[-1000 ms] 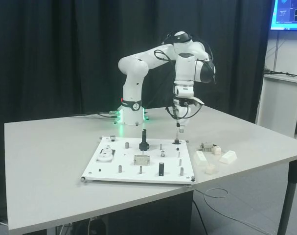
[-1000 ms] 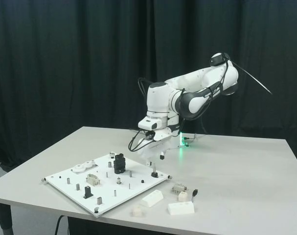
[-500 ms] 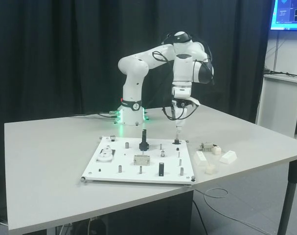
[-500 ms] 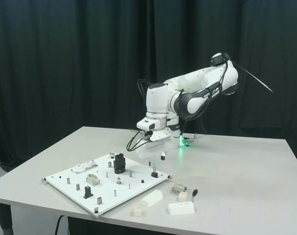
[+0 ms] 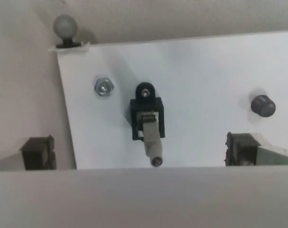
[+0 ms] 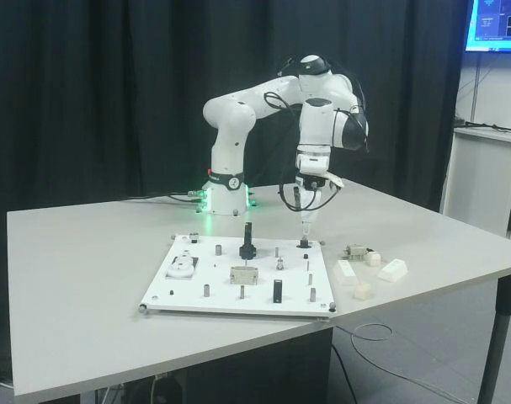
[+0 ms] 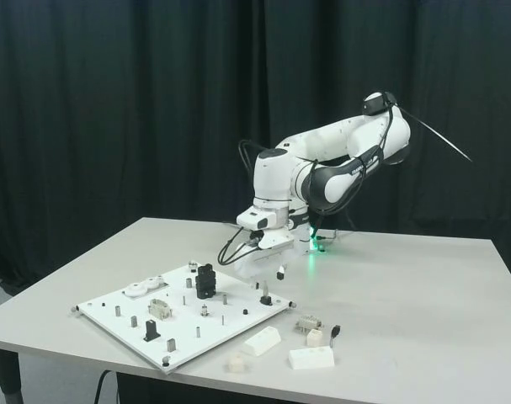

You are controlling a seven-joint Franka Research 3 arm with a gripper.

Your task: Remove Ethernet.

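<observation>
Your plug (image 5: 152,137) stands seated in its black socket (image 5: 146,116) near a corner of the white board (image 5: 200,80). Expect it light, rigid, latch-held; pinch its body's flat sides. The end effector (image 6: 306,220) hovers above, fingers spread, gripping nothing.

- The white arm (image 6: 263,93) rises from its base (image 6: 224,195), which is bolted to the table at the far side of the white board (image 6: 196,290) and shows green lights.
- From the shoulder above the base, the upper links reach out level toward the board's far edge; the elbow (image 7: 381,126) is the highest part.
- The forearm turns down from there, and the wrist (image 6: 312,160) points straight down.
- The gripper (image 6: 305,217) hangs above the board's far edge, near one corner, clear of the board.
- In the wrist view both fingertips (image 5: 38,153) stand wide apart, one to each side, with nothing between them.
- A black cable loops beside the wrist.
</observation>
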